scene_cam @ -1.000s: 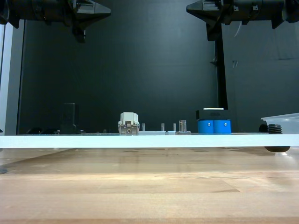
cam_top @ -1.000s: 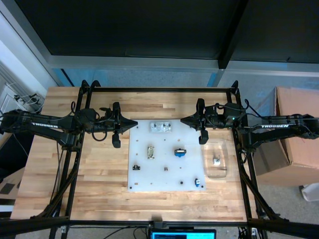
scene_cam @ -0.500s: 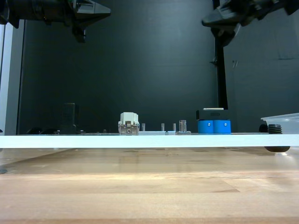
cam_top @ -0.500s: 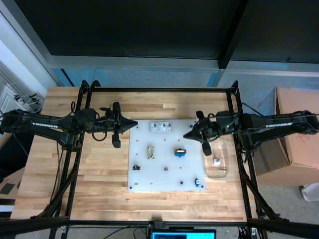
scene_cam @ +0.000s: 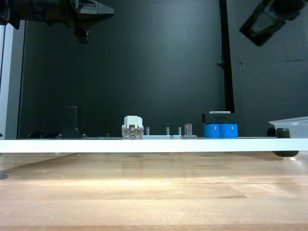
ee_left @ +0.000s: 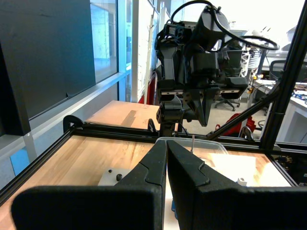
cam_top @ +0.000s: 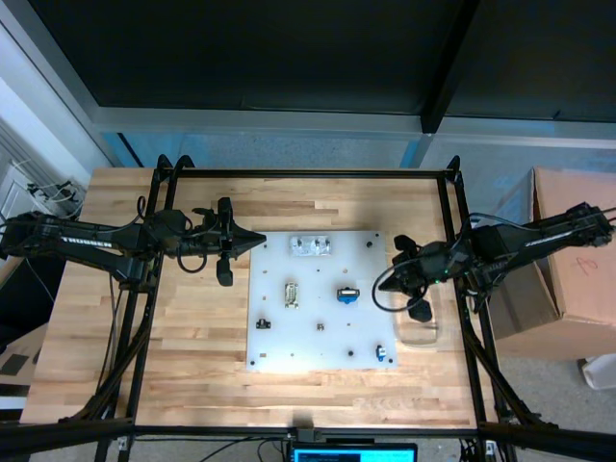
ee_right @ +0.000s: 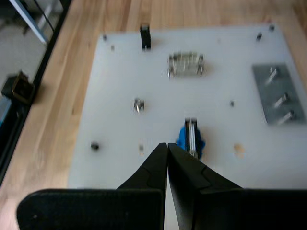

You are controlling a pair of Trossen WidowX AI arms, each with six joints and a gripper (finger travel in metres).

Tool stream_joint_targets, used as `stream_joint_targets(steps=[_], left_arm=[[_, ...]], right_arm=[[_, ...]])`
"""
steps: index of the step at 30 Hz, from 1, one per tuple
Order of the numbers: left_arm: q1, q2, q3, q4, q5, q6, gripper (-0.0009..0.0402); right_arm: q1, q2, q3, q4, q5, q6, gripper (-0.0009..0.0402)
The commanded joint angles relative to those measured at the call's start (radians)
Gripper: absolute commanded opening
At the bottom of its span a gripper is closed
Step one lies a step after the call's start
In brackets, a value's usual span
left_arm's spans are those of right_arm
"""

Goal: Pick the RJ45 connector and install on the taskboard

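The white taskboard [cam_top: 322, 279] lies in the middle of the table. A clear tray [cam_top: 416, 332] sits just off its right edge. The RJ45 connector does not show now; my right arm covers the part of the tray where it lay. My right gripper [cam_top: 379, 284] hangs tilted down over the board's right edge, next to the tray, fingers shut with nothing between them [ee_right: 167, 146]. My left gripper [cam_top: 254, 241] hovers high off the board's upper left corner, also shut and holding nothing [ee_left: 166, 143].
On the board stand a blue block [cam_top: 347, 295], a grey-white socket [cam_top: 291, 294], a metal plate with pins [cam_top: 311, 246] and a small blue part [cam_top: 383, 354]. A black frame [cam_top: 308, 174] rings the table. A cardboard box [cam_top: 568, 260] stands at the right.
My right arm has swung toward the near side and tipped downward, moving from the board's upper right corner to over the tray, now covering the connector. The left arm has not moved.
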Motion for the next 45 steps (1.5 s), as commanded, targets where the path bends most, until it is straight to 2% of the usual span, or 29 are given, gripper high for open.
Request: stream_joint_targets(steps=[1,11,27,45], left_arm=[[0.0,0.0,0.0,0.0,0.0,0.0,0.0],[0.0,0.0,0.0,0.0,0.0,0.0,0.0],[0.0,0.0,0.0,0.0,0.0,0.0,0.0],[0.0,0.0,0.0,0.0,0.0,0.0,0.0]], right_arm=[[0.025,0.0,0.023,-0.071,0.003,0.027,0.0],[0.057,0.001,0.113,-0.256,0.031,0.047,0.0],[0.076,0.002,0.15,-0.496,0.002,0.121,0.0],[0.077,0.004,0.15,-0.535,-0.009,0.136,0.0]])
